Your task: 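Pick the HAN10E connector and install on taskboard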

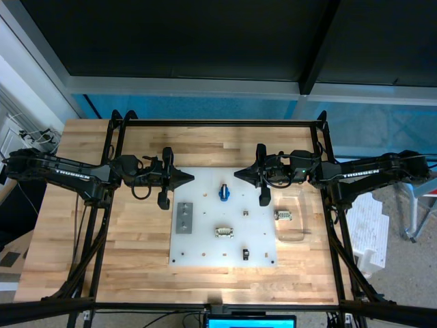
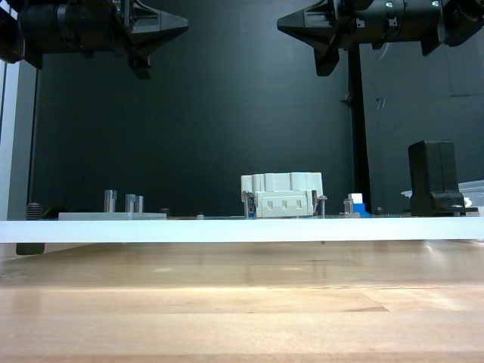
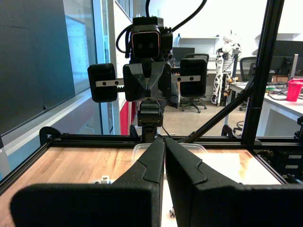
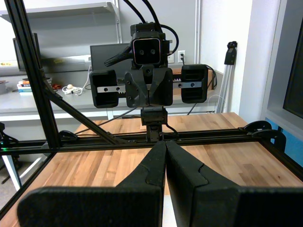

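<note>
Both closed, left end effector (image 1: 190, 178) and right end effector (image 1: 237, 174) hover at board's (image 1: 205, 247) 12 o'clock; we'd open right squarely above connector (image 1: 283, 215).

In the low view the top edge cuts off the upper part of the left tool (image 2: 180, 29) and the right tool (image 2: 286, 24), both high above the taskboard (image 2: 227, 229); the right edge cuts the clear tray (image 2: 473, 185).
</note>
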